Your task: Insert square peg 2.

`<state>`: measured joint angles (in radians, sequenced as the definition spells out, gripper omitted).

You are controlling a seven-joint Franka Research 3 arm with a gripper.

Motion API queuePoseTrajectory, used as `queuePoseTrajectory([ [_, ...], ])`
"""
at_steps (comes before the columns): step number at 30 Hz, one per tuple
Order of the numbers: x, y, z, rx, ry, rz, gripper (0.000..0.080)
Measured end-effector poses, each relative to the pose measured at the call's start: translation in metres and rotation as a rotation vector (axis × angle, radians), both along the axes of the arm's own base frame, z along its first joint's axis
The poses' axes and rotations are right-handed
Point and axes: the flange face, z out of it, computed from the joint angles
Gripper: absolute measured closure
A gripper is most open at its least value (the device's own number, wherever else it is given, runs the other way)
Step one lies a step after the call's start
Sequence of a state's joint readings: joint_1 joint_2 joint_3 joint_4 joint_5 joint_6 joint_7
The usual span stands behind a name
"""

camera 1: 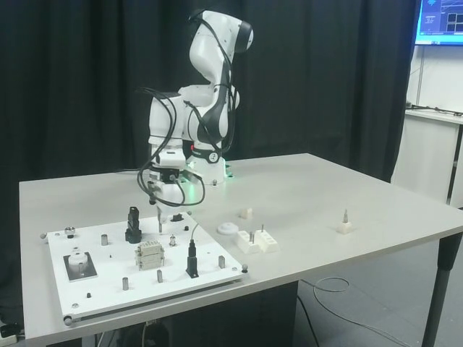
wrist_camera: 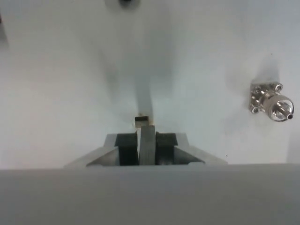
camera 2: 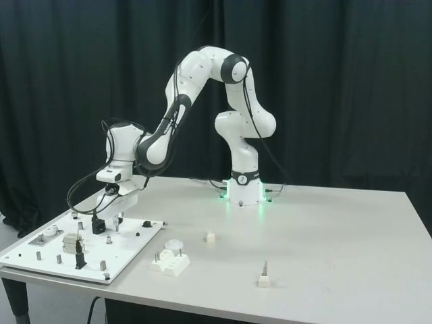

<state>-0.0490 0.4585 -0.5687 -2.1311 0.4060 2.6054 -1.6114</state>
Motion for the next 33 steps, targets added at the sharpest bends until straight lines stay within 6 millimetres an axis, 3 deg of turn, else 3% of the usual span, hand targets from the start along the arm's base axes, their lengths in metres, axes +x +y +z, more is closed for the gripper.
queuePoseTrajectory([
  [33, -0.0020, -0.0064, -0.0069, 0.019, -0.015, -0.001, 0.0726],
])
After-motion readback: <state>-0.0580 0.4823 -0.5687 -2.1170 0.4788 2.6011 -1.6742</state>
